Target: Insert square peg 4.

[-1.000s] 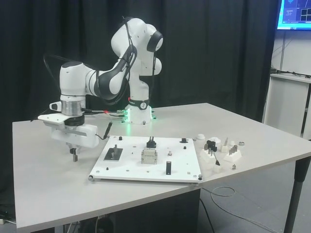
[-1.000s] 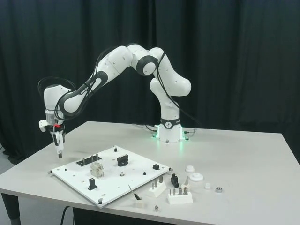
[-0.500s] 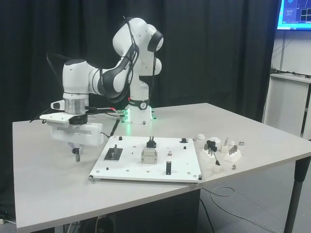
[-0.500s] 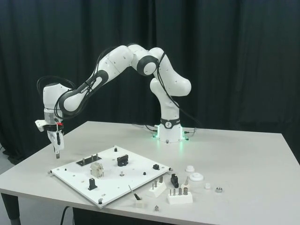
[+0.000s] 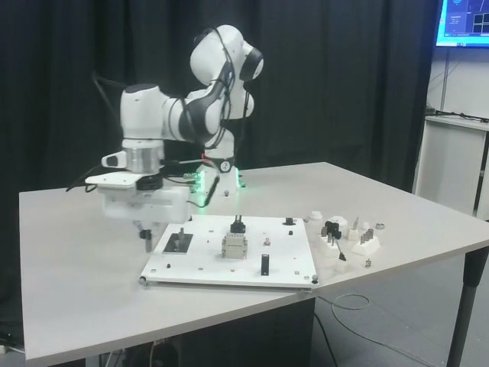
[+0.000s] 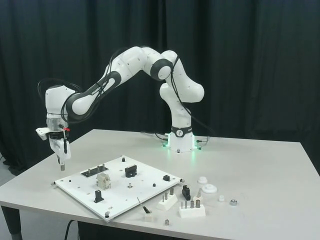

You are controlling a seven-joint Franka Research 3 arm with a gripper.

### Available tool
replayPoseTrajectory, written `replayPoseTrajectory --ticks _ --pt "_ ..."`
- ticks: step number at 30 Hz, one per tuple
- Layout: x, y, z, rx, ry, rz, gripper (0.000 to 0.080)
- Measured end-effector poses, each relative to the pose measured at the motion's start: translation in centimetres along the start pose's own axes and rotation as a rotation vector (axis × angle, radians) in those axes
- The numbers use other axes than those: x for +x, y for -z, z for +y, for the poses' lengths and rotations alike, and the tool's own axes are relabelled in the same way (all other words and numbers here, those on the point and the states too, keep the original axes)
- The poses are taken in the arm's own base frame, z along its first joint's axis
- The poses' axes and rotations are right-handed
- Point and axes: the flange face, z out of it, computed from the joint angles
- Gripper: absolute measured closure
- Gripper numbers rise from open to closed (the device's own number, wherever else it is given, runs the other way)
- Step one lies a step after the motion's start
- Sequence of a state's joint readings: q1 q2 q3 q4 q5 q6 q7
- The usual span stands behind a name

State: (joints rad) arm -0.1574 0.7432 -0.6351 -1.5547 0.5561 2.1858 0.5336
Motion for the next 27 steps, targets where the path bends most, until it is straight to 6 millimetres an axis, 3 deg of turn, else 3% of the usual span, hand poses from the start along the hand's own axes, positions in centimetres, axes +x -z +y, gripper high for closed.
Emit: replayPoseTrajectory --ticks 11,27 --pt "-4.7 2.4 -4.7 0.013 0.051 -0.033 0.0706" --pt "-13.0 5.7 -9.6 -0.019 0.189 -0.077 0.0706"
